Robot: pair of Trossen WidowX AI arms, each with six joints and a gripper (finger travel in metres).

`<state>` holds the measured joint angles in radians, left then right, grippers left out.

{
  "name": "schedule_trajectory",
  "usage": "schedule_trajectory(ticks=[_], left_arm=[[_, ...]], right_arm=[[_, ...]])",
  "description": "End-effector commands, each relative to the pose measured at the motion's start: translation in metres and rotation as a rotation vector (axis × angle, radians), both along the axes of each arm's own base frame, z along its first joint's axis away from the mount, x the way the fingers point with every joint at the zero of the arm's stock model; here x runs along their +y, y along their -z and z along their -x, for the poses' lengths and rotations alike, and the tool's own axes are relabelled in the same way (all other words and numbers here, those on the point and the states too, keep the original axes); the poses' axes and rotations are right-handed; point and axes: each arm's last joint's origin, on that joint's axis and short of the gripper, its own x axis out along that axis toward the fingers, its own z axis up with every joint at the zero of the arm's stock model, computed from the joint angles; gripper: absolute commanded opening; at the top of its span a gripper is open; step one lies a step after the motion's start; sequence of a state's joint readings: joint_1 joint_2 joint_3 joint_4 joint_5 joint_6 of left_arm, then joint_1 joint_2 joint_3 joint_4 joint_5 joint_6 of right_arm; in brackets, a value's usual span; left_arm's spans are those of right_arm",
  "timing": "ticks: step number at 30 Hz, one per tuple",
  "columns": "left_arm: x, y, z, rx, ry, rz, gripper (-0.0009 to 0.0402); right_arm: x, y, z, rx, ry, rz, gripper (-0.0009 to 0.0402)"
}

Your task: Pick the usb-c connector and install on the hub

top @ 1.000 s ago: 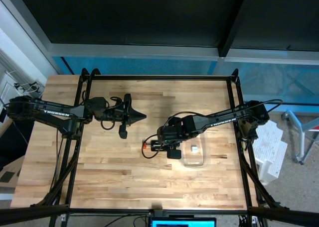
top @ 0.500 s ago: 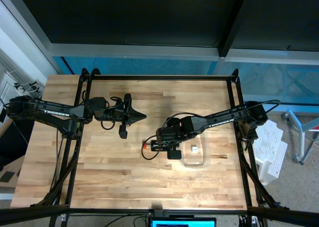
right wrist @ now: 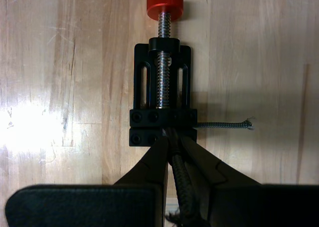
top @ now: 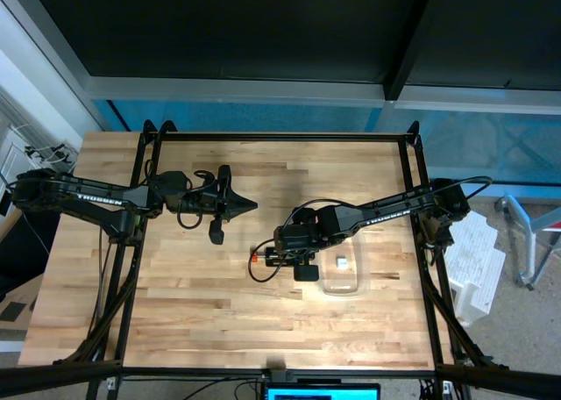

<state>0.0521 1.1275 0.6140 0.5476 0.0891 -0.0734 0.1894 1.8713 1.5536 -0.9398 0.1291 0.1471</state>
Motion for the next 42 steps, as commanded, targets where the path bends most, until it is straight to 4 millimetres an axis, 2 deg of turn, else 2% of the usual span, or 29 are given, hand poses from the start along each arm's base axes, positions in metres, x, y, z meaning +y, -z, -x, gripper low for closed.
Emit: schedule_trajectory(ticks=[1, 29, 42], left_arm=[[0.0, 0.0, 0.0, -0.001, 0.0, 0.0, 0.0], [0.0, 0.0, 0.0, -0.001, 0.0, 0.0, 0.0], [0.0, 0.0, 0.0, -0.001, 0.0, 0.0, 0.0]], right_arm=[[0.0, -0.002, 0.001, -0.004, 0.001, 0.0, 0.0], [-0.001, 0.002, 0.003, -0.004, 0.0, 0.0, 0.0], [-0.001, 0.013, 0.004, -0.012, 0.0, -0.002, 0.0]])
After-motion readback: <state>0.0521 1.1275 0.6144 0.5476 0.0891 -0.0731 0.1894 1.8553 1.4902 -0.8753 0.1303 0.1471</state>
